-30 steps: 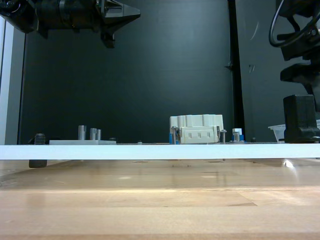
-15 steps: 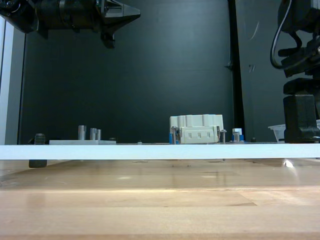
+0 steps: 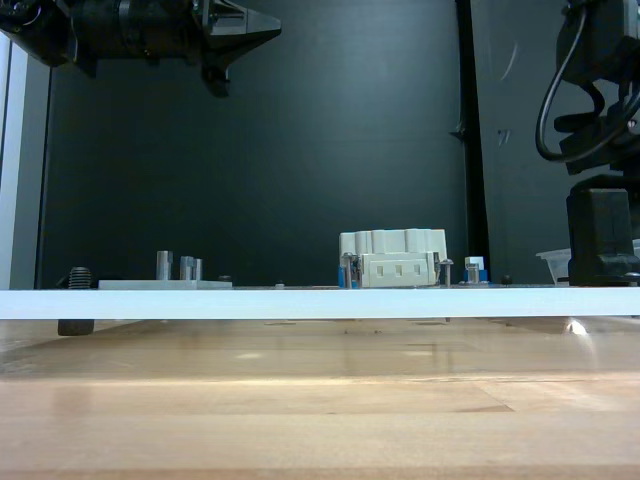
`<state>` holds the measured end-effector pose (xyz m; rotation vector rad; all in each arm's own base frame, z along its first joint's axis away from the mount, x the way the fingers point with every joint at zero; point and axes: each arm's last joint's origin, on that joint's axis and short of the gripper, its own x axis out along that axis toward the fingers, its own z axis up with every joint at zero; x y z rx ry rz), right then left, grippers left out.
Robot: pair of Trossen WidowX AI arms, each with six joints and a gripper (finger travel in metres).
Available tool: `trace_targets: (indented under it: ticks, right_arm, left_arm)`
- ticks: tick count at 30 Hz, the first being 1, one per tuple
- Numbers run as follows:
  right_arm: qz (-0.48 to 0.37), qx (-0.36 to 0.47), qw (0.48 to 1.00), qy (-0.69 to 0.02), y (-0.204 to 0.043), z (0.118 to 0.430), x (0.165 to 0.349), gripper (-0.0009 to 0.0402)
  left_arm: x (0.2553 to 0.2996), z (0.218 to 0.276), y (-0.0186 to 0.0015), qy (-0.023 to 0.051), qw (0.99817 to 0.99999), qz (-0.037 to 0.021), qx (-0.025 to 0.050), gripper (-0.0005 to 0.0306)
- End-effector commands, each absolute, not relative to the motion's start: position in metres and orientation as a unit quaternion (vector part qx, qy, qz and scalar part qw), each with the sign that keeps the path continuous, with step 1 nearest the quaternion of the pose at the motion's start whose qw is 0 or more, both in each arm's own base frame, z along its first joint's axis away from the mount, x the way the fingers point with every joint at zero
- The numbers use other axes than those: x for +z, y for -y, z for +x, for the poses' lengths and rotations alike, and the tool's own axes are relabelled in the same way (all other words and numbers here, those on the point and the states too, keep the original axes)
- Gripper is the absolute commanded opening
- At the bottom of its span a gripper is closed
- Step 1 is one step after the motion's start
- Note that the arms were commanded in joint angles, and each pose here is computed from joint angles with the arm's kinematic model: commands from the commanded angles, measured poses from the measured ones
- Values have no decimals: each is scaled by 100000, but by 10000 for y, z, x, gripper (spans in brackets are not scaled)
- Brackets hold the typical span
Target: Pick the HAN10E connector and install on the hub
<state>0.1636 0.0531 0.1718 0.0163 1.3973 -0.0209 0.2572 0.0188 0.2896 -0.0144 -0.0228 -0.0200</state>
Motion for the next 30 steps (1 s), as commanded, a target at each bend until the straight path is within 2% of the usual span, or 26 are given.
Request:
trace_targets:
  ticks: [1, 22, 26, 30]
  right_arm:
    - [651, -865, 76464, -64436, -529, 1617, 1672, 236]
    - [459, -930, 76155, -64802, -526, 1599, 1621, 233]
    - [488, -905, 76225, -64720, -526, 1601, 1622, 209]
    - [546, -857, 76365, -64556, -529, 1607, 1631, 166]
  left_arm:
    - [2896, 2573, -188, 1159, 99985, -718, -1020, 0]
    - [2896, 2573, -189, 1159, 99986, -718, -1001, 0]
    - [2896, 2573, -188, 1159, 99985, -718, -1020, 0]
    - [2896, 2573, -188, 1159, 99985, -718, -1020, 0]
